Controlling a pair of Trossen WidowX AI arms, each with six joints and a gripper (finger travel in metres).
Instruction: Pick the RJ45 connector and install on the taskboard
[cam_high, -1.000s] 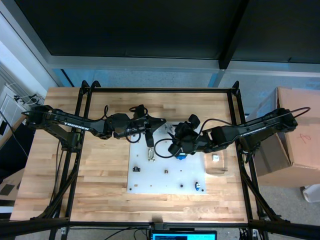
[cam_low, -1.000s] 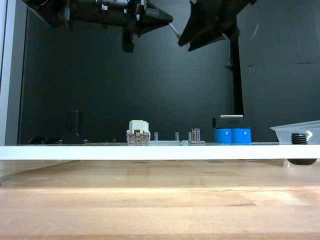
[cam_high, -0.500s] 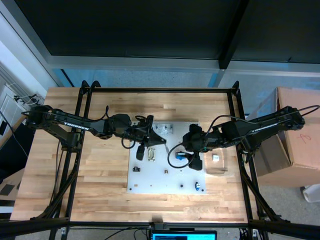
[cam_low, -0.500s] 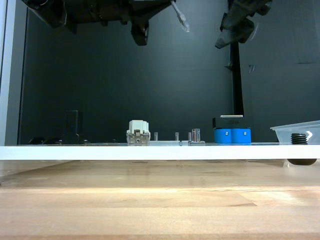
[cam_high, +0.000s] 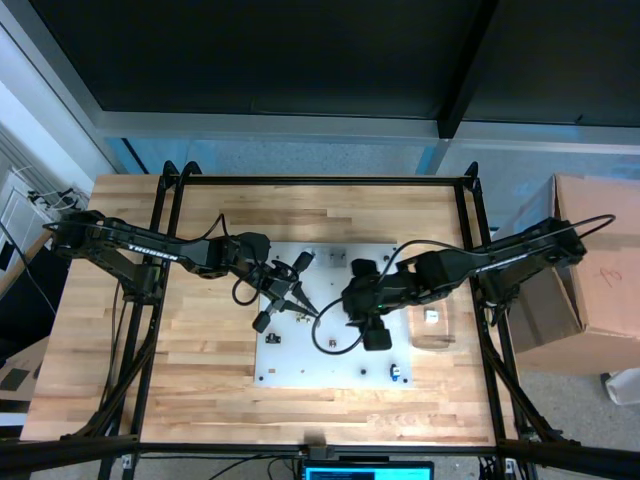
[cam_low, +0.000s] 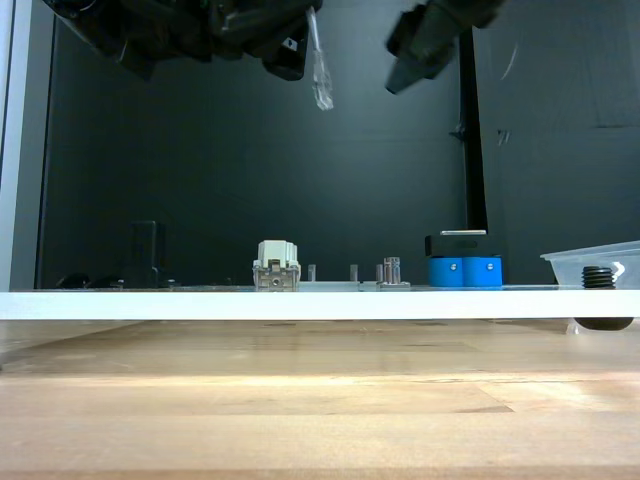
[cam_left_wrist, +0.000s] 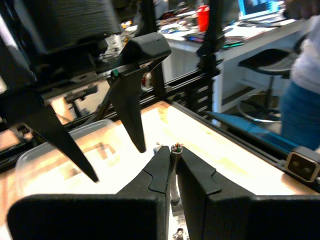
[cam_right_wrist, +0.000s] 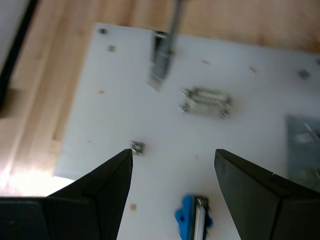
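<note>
My left gripper (cam_high: 298, 298) hangs high over the white taskboard (cam_high: 300, 362), shut on the RJ45 connector (cam_low: 320, 84). The clear plug points down from the fingers (cam_low: 288, 52), well above the board. In the left wrist view the cable end (cam_left_wrist: 176, 148) sits pinched in the left gripper (cam_left_wrist: 174, 156). My right gripper (cam_high: 363, 305) hovers just to the right of it, open and holding nothing. The right wrist view looks down past the right gripper (cam_right_wrist: 173, 152) at the hanging connector (cam_right_wrist: 160, 62) and the board (cam_right_wrist: 120, 90).
On the board stand a beige multi-pin connector (cam_low: 276, 268), small metal posts (cam_low: 390, 270) and blue blocks (cam_low: 465, 270). A clear plastic tray (cam_high: 432, 328) lies at the board's right edge. Black frame rails (cam_high: 165, 250) run along both table sides.
The left gripper has swung toward the near side and turned the connector downward, so it hangs lower. The right gripper has moved left, closer to the left gripper.
</note>
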